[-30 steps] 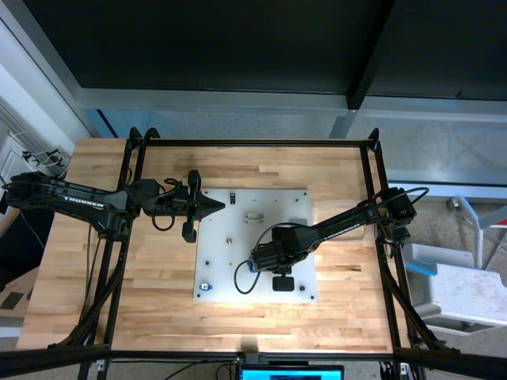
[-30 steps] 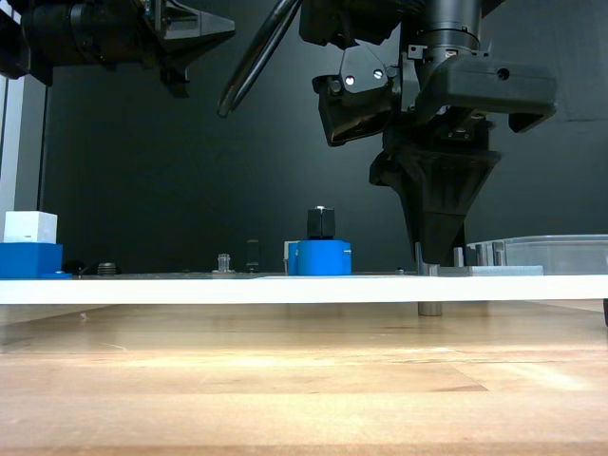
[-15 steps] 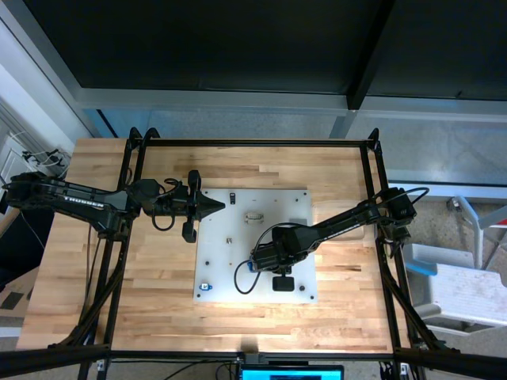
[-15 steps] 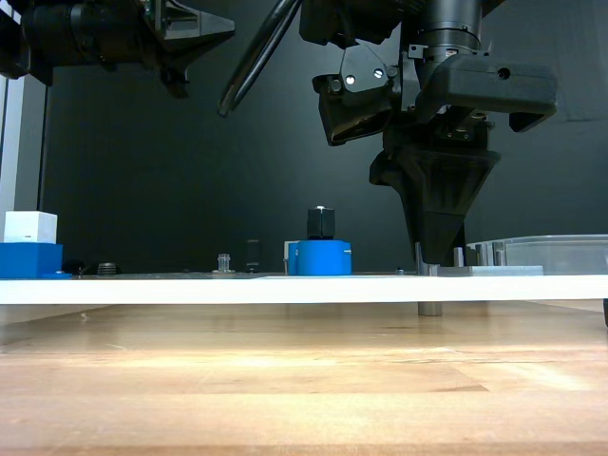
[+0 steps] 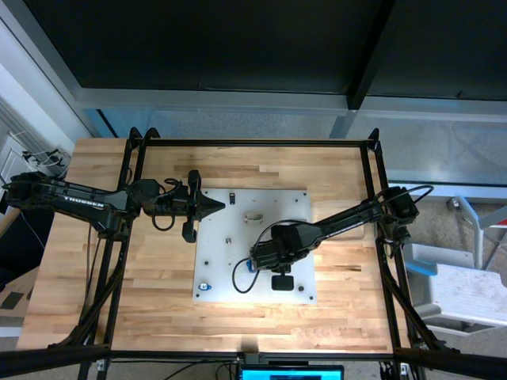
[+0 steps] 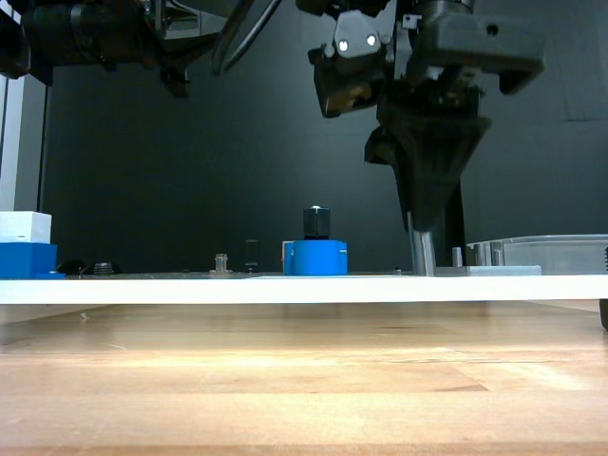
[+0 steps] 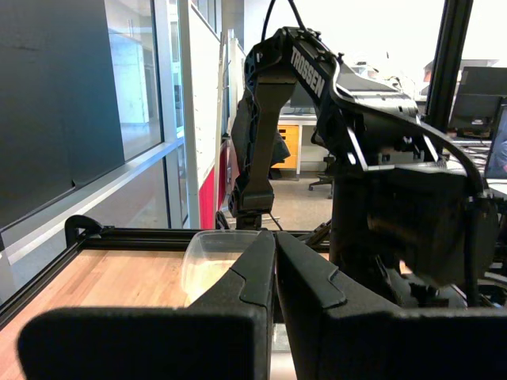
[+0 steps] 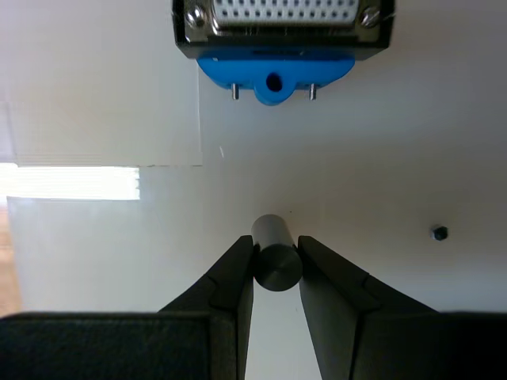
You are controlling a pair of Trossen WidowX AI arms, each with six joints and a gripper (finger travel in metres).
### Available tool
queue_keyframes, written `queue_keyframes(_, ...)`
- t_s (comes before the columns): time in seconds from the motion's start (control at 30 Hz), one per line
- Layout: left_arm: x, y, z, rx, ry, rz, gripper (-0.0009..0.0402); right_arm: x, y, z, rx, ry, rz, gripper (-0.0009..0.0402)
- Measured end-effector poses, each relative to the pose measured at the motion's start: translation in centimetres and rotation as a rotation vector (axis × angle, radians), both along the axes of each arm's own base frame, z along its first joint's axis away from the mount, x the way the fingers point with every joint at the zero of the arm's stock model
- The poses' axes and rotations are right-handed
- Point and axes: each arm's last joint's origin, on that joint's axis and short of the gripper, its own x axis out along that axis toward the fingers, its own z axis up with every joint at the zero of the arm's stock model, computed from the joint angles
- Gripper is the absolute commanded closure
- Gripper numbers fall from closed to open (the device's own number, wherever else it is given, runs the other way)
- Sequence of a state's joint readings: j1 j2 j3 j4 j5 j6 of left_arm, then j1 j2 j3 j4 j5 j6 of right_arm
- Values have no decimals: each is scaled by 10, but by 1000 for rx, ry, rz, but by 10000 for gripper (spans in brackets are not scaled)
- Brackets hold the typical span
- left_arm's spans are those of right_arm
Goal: Pick the 16mm cylinder and place it in the container
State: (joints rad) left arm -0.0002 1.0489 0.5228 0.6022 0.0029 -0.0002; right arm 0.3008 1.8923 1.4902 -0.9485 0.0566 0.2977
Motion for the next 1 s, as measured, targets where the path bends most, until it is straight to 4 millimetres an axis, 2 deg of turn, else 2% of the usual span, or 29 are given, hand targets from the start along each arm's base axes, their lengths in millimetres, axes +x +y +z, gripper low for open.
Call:
queue_keyframes(0.5, 0, 0, 0, 0, 0, 0, 393, -22, -9, 45, 26, -80, -15, 389)
queue_keyframes(0.73, 0, 0, 0, 0, 0, 0, 393, -36, -21, 68, 38, -117, -48, 389)
queue_keyframes(1.0, 0, 0, 0, 0, 0, 0, 393, -58, -41, 80, 52, -133, -140, 389)
